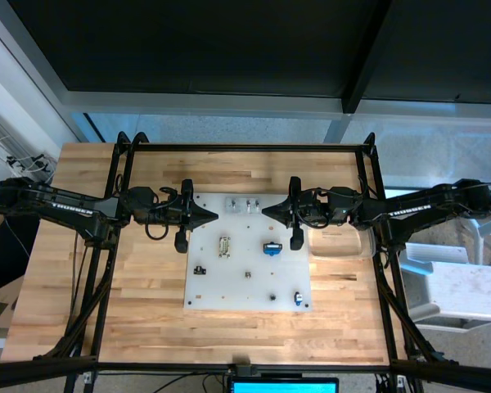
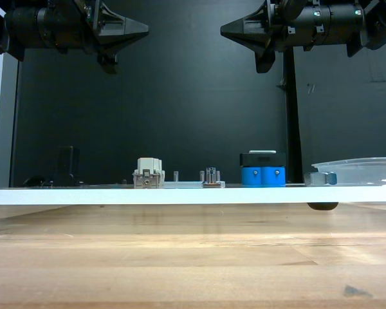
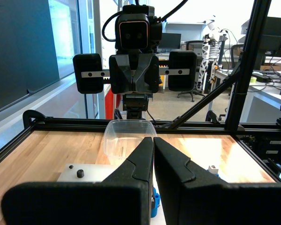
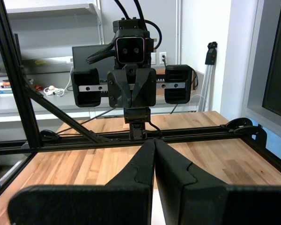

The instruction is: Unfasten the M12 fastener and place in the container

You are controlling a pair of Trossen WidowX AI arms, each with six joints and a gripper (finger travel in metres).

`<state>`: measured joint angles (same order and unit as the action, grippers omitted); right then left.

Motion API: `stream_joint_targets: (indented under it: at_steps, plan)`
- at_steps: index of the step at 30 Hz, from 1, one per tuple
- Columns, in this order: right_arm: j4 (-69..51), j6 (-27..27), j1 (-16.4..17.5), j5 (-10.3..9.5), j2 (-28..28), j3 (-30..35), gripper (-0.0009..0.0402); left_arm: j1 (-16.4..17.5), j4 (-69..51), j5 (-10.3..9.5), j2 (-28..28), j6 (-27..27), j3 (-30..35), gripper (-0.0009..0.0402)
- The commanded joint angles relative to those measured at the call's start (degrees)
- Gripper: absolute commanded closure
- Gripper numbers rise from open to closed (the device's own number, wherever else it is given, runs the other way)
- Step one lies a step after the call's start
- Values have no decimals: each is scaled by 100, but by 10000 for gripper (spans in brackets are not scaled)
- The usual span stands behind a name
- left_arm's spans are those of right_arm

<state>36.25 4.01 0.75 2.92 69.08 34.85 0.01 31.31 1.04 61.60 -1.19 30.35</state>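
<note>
Black left hand [image 1: 215, 216]: hung high over the far left part of the white board [image 1: 221, 291], fingers pressed together, holding nothing.
Black right hand [image 1: 264, 210]: hung high over the board's far edge, right of centre, tip facing the left hand, fingers pressed together, holding nothing.
M12 fastener [image 1: 272, 296]: small dark piece standing on the board near its near right edge, apparently on its stud and untouched.
Container [image 1: 340, 248]: clear tray just beside the board's right edge, toward the far end; no fastener seen in it.
Step in hand: by my reading, none begun; the approach was yet to come.
Next move: probably the right hand, being nearer, had to spread, descend over the fastener, close round it and twist it loose.
</note>
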Motion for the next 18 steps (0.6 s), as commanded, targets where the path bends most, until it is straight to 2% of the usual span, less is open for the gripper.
stream_joint_targets:
  at_steps: [1, 18]
  plan:
    - [2, 2, 15, -2, 0, 2, 393, 0, 2, 0, 0, 2, 2, 393]
    - [-52, 111, 26, -11, 0, 33, 393, 0, 4, 0, 0, 2, 2, 393]
